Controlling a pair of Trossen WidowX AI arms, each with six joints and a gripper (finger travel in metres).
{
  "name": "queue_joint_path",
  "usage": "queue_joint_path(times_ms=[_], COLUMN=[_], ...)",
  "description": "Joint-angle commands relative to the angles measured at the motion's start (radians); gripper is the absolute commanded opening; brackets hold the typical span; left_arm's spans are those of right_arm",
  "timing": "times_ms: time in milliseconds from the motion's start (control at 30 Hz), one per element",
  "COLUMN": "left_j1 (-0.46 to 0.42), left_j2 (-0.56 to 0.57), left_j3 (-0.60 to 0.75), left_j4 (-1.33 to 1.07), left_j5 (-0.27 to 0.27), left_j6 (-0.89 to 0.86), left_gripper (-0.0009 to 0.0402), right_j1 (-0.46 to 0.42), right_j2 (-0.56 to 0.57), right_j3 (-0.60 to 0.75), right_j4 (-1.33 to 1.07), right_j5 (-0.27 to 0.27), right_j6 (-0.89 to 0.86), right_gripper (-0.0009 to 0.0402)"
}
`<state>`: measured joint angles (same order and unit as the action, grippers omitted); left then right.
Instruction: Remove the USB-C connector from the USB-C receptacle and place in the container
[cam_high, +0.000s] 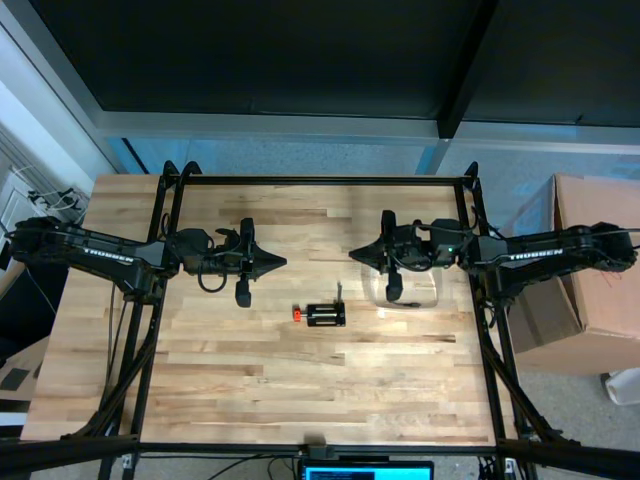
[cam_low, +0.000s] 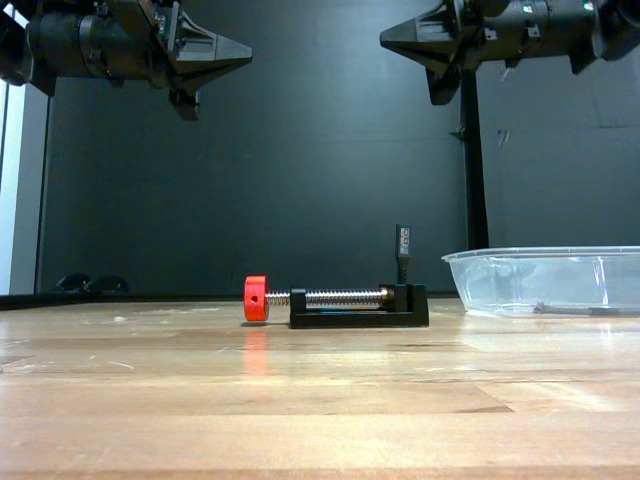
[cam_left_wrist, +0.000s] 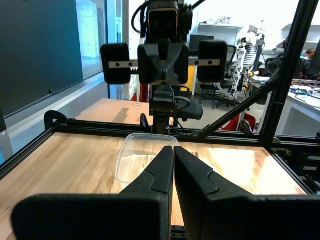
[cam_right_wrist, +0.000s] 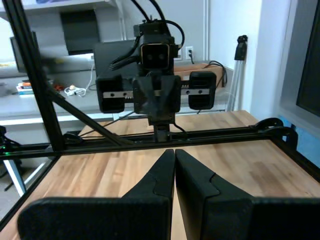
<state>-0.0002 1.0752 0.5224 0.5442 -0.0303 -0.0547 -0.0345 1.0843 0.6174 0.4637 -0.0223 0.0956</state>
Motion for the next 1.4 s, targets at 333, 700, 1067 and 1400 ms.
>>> queue_joint_path(times_ms=[333, 700, 1067, 1400], left_j1=[0.0, 0.0, 0.0, 0.0], left_j2=[0.0, 0.0, 0.0, 0.0], left_j3=[0.0, 0.0, 0.0, 0.0], left_j4=[0.0, 0.0, 0.0, 0.0], left_j5=[0.0, 0.0, 0.0, 0.0], left_j6=[0.0, 0.0, 0.0, 0.0], left_gripper=[0.0, 0.0, 0.0, 0.0], right_j1=[0.0, 0.0, 0.0, 0.0], right_j2=[-0.002, -0.002, -0.002, -0.002], right_j3=[-0.034, -0.079, -0.08, -0.08], right_j4=[0.037, 0.104, 0.106, 0.104], right_j5=[0.002, 0.003, 0.003, 0.003], right_j6=[-0.02, -0.006, -0.007, -0.007], right_gripper=[0.0, 0.0, 0.0, 0.0])
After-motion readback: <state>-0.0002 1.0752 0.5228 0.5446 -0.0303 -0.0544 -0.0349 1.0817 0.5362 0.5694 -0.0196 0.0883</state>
